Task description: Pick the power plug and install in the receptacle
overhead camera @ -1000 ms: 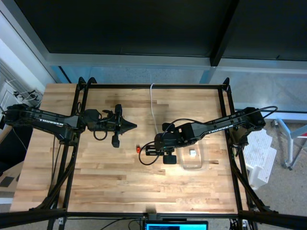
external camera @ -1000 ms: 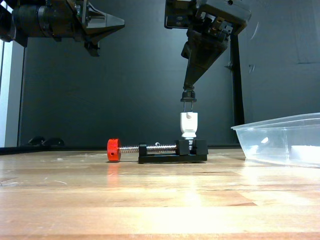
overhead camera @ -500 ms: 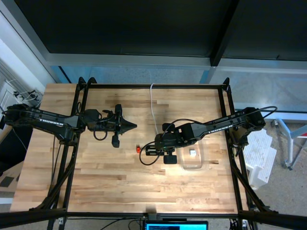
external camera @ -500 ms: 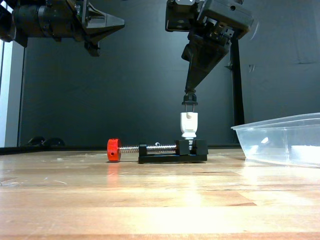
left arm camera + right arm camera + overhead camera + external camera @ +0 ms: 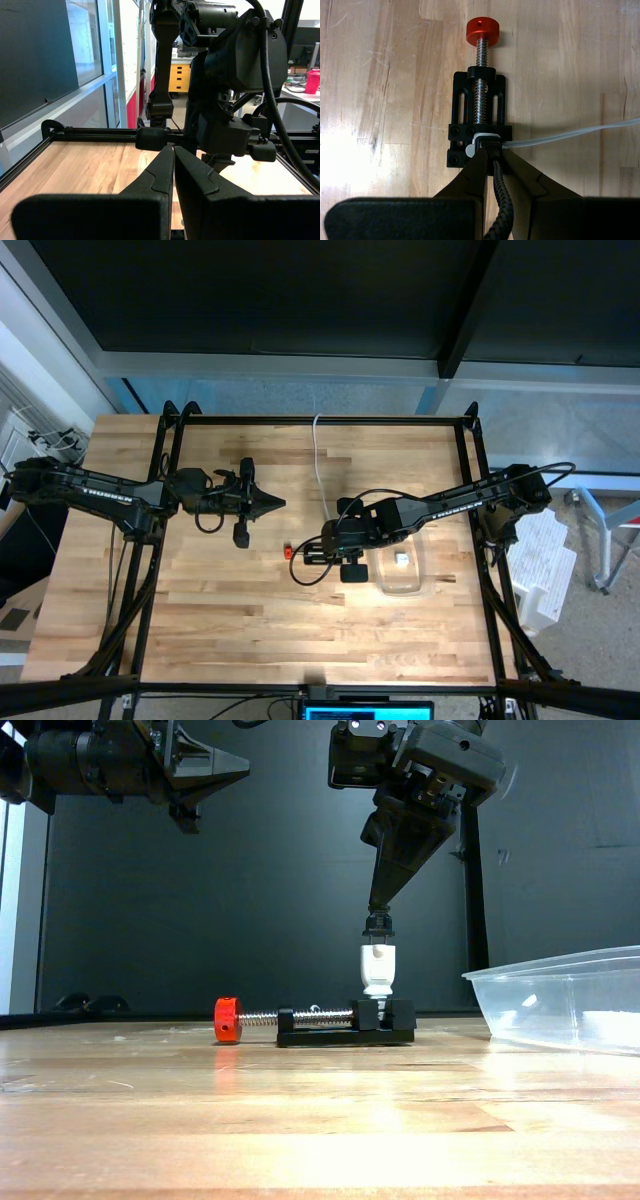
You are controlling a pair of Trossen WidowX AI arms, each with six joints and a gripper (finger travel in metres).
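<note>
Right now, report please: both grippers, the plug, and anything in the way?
Right gripper shut on the power plug, directly over the receptacle, plug meeting its top. Left gripper shut, parked high at left. Nothing in the way.

A clear tray (image 5: 398, 584) on the wooden surface (image 5: 240, 620) holds a small white cube (image 5: 401, 559); a screen (image 5: 368, 711) glows at its near edge.

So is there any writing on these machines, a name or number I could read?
"TROSSEN": white letters on the left arm, whose left gripper hangs shut above the table.
Lettering on the right arm: too small to read; the right gripper holds the power plug atop the receptacle.
No other text shows.
</note>
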